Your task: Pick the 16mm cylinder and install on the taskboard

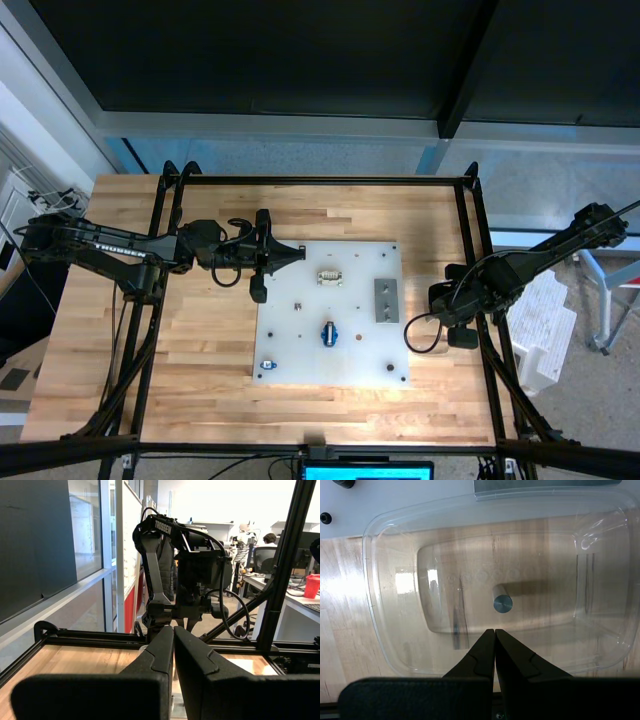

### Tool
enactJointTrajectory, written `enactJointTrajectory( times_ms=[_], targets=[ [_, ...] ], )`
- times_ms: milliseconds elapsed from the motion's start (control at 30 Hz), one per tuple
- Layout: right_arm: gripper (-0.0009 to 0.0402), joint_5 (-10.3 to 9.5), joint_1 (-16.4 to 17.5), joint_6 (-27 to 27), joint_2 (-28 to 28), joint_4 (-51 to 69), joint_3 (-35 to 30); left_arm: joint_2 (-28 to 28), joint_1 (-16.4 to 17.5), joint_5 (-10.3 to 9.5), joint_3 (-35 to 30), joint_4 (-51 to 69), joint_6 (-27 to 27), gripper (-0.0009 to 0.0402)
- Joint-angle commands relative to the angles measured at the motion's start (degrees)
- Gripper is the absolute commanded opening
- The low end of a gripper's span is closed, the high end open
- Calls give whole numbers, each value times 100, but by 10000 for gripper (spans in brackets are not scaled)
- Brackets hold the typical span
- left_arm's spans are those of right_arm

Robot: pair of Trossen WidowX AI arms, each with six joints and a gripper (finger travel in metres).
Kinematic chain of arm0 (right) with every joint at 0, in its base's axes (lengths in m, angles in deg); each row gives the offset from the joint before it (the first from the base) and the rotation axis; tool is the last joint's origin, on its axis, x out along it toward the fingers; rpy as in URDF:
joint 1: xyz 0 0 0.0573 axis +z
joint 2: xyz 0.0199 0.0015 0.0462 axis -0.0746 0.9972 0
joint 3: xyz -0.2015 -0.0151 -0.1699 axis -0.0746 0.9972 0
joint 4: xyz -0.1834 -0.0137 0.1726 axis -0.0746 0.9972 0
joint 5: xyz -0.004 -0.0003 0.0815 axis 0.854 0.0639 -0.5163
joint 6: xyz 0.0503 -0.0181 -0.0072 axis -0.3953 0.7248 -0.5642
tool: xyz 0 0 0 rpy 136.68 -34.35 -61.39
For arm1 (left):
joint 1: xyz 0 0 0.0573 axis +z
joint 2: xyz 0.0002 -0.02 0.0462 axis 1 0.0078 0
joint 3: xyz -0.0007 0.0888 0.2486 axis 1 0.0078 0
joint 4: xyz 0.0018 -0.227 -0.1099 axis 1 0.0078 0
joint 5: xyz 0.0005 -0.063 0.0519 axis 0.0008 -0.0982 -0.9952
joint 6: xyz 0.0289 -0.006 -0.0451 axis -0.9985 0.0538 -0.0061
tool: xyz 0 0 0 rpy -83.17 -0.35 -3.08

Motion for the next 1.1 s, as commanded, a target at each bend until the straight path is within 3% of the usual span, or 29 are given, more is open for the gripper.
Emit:
enactJointTrajectory(
  times_ms=[33,133,267,567,733,1100],
  targets=[
    [4,164,0,-59,2,-39,7,2,2,2,0,-2,-2,1],
    [29,181,0,-46,2,-61,26,2,2,2,0,-2,0,1],
    [87,437,9,-50,2,-142,74,2,2,2,0,-2,-2,1],
    [207,448,46,-59,-4,-164,249,2,2,2,0,-2,0,1],
    [228,455,85,-50,-7,-374,472,2,2,2,0,-2,-2,1],
    [228,472,129,-50,37,-957,966,2,2,2,0,-2,-2,1]
  ],
)
